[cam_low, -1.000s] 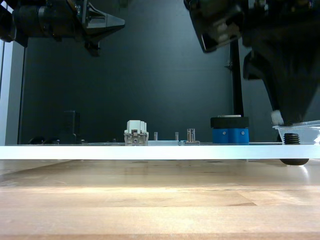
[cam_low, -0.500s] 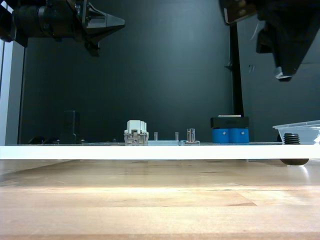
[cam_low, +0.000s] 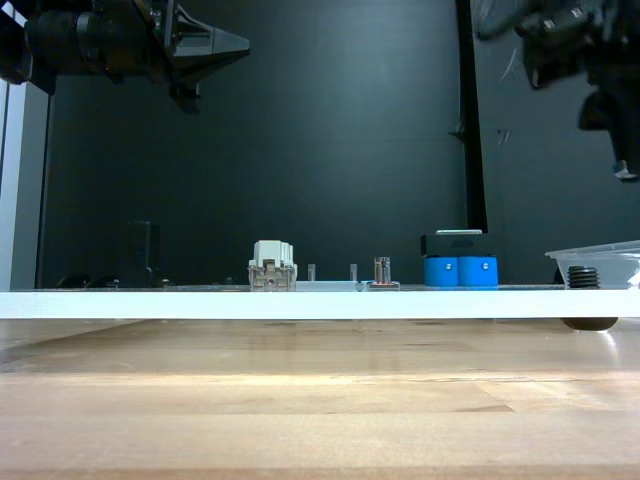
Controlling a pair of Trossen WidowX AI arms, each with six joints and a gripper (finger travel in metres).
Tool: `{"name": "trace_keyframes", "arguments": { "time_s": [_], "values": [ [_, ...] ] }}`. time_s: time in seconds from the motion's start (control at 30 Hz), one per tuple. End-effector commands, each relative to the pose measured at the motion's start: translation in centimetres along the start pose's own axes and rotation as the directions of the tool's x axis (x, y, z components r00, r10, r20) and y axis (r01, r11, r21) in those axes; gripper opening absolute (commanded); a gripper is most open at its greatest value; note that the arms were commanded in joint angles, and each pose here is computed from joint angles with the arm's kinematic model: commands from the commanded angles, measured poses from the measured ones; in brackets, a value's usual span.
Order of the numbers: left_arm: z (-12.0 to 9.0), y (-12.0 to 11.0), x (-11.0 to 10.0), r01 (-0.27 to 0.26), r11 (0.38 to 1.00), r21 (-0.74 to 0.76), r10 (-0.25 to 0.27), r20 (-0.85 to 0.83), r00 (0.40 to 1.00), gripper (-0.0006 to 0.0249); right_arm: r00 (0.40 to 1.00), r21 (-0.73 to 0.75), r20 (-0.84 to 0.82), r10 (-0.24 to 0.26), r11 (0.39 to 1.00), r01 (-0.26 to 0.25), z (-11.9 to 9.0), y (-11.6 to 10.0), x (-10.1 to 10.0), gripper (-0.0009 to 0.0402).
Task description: Unfasten the M12 nut and place it in the container
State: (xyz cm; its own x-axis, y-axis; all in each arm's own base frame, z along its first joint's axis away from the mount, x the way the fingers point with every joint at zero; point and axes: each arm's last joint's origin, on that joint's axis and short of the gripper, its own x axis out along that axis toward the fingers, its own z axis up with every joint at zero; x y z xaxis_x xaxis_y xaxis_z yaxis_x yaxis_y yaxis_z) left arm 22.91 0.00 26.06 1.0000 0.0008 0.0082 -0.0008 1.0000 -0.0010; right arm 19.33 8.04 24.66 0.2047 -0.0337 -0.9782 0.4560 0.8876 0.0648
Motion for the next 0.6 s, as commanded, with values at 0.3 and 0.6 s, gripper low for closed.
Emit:
{"name": "trace_keyframes", "arguments": {
  "time_s": [0.3, 0.6],
  "values": [
    [0.0, 0.0, 0.0, -0.001, 1.000, 0.000, 0.001, 0.000, 1.000, 0.0000, 0.999, 0.000, -0.027, -0.019, 1.000, 0.019, -3.0, -3.1, 3.4, 0.0012],
    [0.0, 0.0, 0.0, 0.000, 1.000, 0.000, 0.000, 0.000, 1.000, 0.0000, 1.000, 0.009, -0.026, -0.012, 1.000, 0.012, -4.0, -3.6, 6.6, 0.0012]
  ]
}}
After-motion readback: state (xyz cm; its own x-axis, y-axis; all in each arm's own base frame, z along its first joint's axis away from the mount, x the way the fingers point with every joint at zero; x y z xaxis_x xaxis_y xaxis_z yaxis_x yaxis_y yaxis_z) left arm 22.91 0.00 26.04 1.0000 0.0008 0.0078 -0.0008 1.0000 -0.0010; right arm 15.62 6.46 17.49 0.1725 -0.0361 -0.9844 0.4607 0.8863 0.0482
